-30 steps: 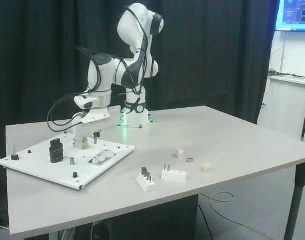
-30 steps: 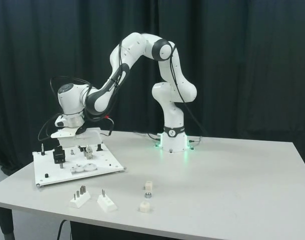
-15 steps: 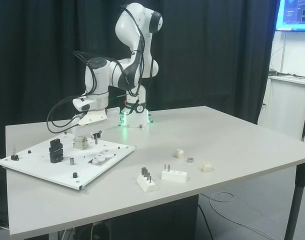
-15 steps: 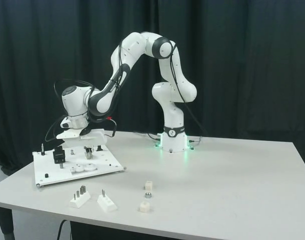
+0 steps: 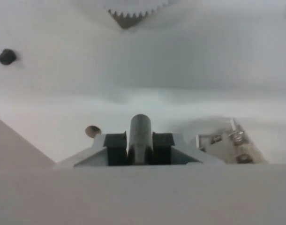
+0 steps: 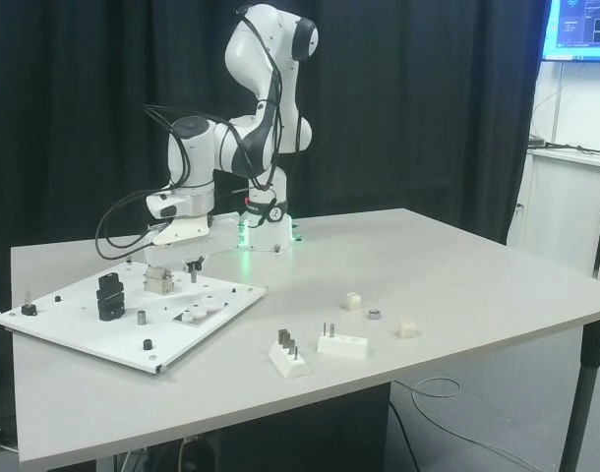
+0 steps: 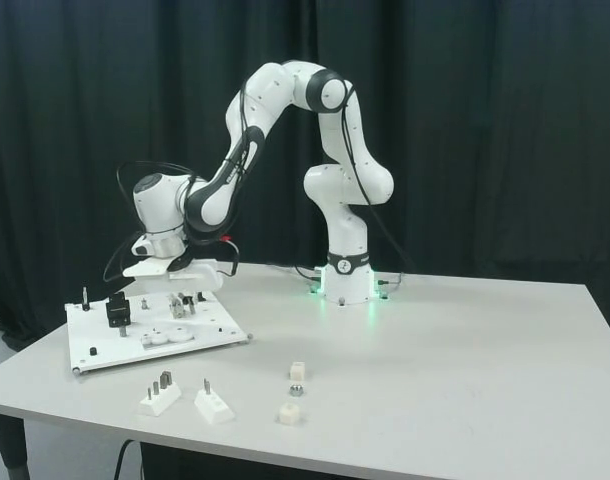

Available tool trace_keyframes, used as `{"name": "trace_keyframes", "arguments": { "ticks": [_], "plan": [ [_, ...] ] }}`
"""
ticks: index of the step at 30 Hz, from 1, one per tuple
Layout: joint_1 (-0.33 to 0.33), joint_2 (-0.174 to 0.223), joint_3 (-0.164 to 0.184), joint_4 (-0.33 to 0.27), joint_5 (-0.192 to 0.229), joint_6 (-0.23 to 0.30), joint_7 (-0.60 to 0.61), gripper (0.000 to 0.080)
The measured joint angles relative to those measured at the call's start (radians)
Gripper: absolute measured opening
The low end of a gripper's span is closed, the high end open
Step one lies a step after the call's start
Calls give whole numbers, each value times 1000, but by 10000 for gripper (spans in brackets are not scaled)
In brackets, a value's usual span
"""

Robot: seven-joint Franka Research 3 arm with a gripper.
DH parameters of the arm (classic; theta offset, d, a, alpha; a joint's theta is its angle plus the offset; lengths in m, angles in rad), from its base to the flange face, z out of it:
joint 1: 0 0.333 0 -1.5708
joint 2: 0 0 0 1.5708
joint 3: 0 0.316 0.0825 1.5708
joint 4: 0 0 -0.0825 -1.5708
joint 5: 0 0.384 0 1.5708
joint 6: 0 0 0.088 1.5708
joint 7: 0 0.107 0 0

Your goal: Insert round peg 3.

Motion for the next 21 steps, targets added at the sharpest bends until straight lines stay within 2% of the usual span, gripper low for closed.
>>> {"name": "trace_keyframes", "arguments": {
  "ticks": [10,21],
  "plan": [
    [1,-46,-2,-63,-1,20,15,112],
    [2,-95,-9,-147,-3,90,16,112]
  ]
}}
